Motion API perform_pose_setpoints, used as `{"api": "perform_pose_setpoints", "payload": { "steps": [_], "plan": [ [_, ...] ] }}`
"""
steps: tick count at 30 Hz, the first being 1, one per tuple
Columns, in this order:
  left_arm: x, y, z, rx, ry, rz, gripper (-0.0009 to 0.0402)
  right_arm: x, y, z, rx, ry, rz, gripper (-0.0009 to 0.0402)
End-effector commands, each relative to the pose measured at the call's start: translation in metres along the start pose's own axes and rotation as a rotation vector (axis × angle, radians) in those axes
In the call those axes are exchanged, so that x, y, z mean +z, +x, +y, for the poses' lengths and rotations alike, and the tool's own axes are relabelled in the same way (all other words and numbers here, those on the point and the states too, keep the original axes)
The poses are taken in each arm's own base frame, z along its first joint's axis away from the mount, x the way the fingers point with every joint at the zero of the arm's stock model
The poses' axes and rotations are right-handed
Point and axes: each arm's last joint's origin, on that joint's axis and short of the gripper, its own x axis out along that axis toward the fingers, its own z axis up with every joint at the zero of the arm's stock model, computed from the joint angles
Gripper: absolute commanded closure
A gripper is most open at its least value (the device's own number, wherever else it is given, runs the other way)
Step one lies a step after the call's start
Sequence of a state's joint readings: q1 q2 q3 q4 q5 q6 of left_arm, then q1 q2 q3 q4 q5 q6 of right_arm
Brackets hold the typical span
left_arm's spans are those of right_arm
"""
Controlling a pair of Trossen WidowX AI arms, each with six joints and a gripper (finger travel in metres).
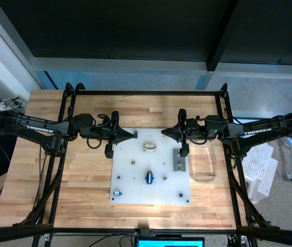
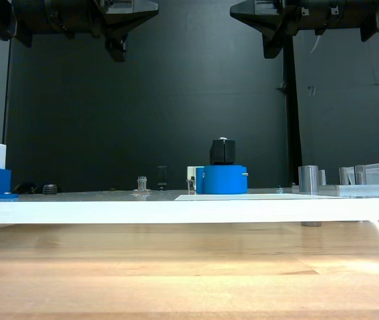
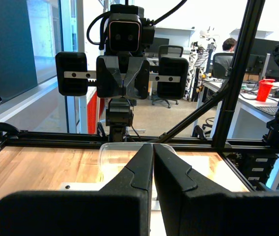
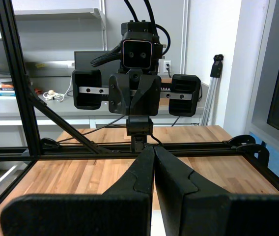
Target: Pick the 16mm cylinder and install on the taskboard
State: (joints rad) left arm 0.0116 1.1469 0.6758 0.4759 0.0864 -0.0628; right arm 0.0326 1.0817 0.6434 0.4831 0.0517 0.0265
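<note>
Installation looks unstarted. The 16mm cylinder [image 1: 165,179] appears to be the tiny silver-grey peg standing upright just right of the blue connector [image 1: 149,177], a little below the centre of the high view. It sits on the white taskboard [image 1: 130,181], with the grey block [image 1: 179,159] near it toward the upper right. Which hole should receive it cannot be told.

Both arms hang well above the board, which lies on the wooden desk [image 1: 84,175]. The left hand [image 1: 129,135] is over the board's upper left edge and the right hand [image 1: 167,133] over its upper middle. Each has its fingers pressed together on nothing, and the two face each other.

The right hand is the nearer. Its fingers should probably part before it descends, then straddle the peg from straight above without touching the connector or the block. A light grip high on the peg would help keep it vertical for seating.
</note>
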Motion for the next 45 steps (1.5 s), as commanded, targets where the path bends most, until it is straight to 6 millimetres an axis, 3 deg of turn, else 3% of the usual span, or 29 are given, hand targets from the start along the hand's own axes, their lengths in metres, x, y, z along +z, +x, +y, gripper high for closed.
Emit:
{"api": "perform_pose_setpoints", "payload": {
  "steps": [1, 45],
  "plan": [
    [-0.0001, 0.0001, 0.0, 0.0, 0.0, 0.0, 0.0393, -0.0011, 0.0, 0.0002, 0.0, -0.002, 0.012, 0.0393],
    [-0.0001, 0.0001, 0.0, 0.0, 0.0, 0.0, 0.0393, -0.0022, 0.0002, 0.0, 0.0, -0.002, 0.022, 0.0393]
  ]
}}
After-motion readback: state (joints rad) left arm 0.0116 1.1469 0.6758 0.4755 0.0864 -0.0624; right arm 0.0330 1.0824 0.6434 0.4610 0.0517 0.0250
